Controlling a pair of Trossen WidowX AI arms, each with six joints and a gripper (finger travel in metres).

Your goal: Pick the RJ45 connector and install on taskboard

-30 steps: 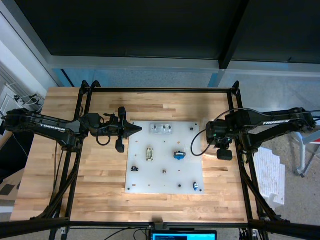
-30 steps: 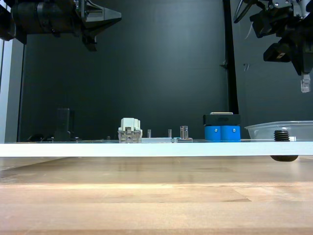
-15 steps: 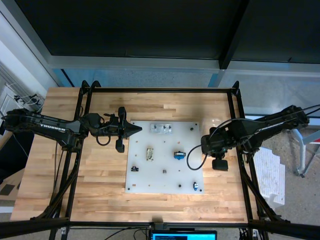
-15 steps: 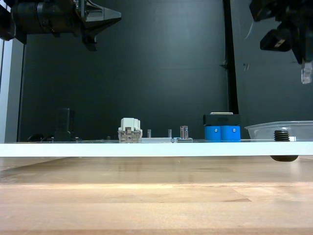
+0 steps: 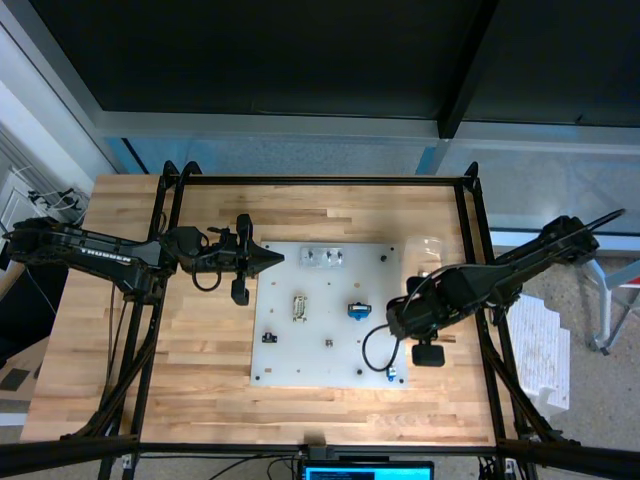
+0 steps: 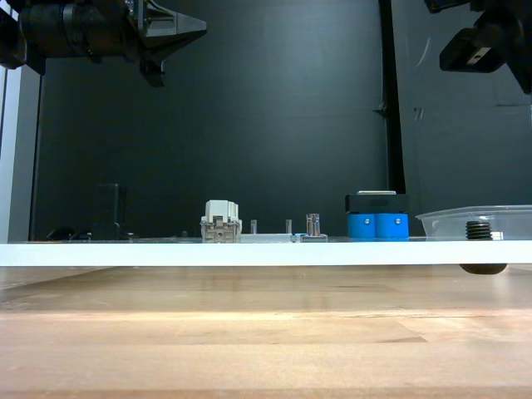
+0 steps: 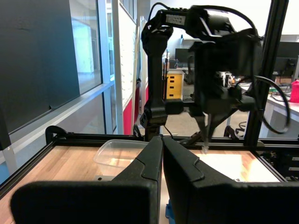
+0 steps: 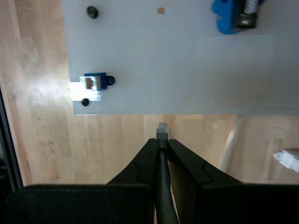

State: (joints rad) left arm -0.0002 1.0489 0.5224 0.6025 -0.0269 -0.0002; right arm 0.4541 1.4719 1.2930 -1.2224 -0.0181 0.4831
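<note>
Starting at the left, I see the left gripper hanging high over the taskboard's left edge, toward its far corner. Its fingers are pressed together to a point with nothing between them. On the taskboard stand a whitish block fitting left of its middle, a blue fitting near its middle, and a small blue socket fitting by its near right corner. The right gripper hangs high above the taskboard's right edge, pointing straight down. Its jaws are pinched tight on the RJ45 connector, and the plug sticks out just past the fingertips, in line with them. From the right wrist view I read the plug as over bare wood just outside the taskboard's edge, not over the white panel, and offset along that edge from the small blue socket fitting. Between the two I see only flat panel, the edge itself and one black screw head. A clear tray sits just off the taskboard's far right corner, apart from the gripper.
</note>
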